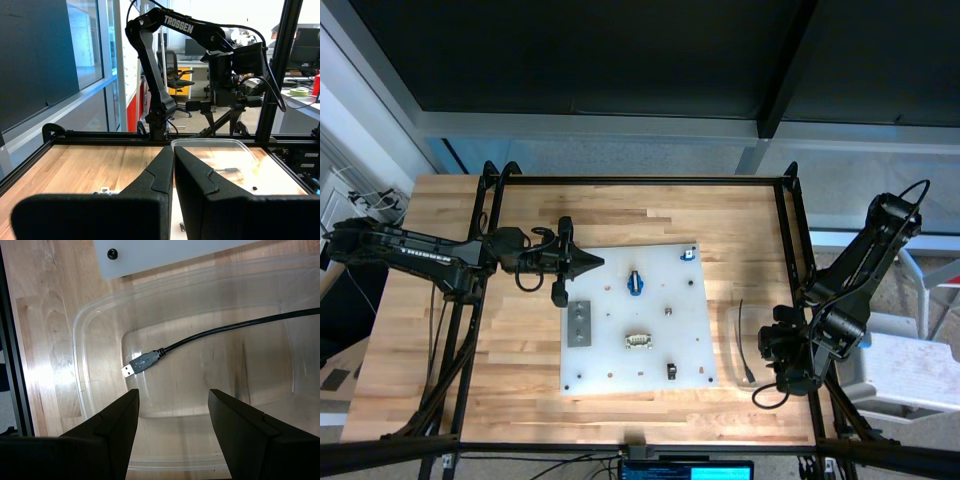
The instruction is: Remove the USB connector from the USB hub and place in the container
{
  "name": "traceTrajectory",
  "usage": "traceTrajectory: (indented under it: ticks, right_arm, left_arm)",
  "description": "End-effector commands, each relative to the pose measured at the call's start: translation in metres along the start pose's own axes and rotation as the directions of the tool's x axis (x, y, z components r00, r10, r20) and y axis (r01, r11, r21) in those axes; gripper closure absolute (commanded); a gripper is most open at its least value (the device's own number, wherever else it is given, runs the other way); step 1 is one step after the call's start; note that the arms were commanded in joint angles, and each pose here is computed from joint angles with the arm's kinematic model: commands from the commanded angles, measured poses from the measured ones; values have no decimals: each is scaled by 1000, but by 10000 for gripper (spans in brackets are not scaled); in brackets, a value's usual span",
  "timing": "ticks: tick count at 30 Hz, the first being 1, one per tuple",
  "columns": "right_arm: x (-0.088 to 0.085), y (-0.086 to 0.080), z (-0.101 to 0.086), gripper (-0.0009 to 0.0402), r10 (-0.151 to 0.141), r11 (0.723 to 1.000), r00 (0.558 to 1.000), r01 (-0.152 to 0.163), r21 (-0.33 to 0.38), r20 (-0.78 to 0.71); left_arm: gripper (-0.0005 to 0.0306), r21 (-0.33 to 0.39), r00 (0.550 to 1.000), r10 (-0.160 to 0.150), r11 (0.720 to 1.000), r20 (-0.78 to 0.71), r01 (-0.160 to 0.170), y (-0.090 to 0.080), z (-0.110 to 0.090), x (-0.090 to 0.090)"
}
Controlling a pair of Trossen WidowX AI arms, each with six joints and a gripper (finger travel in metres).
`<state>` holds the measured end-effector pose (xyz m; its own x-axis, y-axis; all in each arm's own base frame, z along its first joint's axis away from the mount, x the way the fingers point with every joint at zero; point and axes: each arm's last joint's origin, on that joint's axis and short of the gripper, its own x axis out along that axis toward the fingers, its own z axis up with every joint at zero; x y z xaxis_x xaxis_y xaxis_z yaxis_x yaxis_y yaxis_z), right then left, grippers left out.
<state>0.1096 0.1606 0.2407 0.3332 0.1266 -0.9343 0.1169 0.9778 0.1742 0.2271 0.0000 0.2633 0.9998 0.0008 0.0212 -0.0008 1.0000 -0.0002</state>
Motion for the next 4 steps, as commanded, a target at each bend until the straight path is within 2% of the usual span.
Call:
traceTrajectory:
  ticks: [1, 4]
  right_arm:
    - [0, 0, 0, 201, 0, 1000, 1000, 0, 1, 2]
    - [0, 0, 0, 201, 0, 1000, 1000, 0, 1, 2]
  left_arm:
    - [300, 0, 1000, 0, 1000, 0, 0, 0, 0, 0]
    - [300, 0, 1000, 0, 1000, 0, 0, 0, 0, 0]
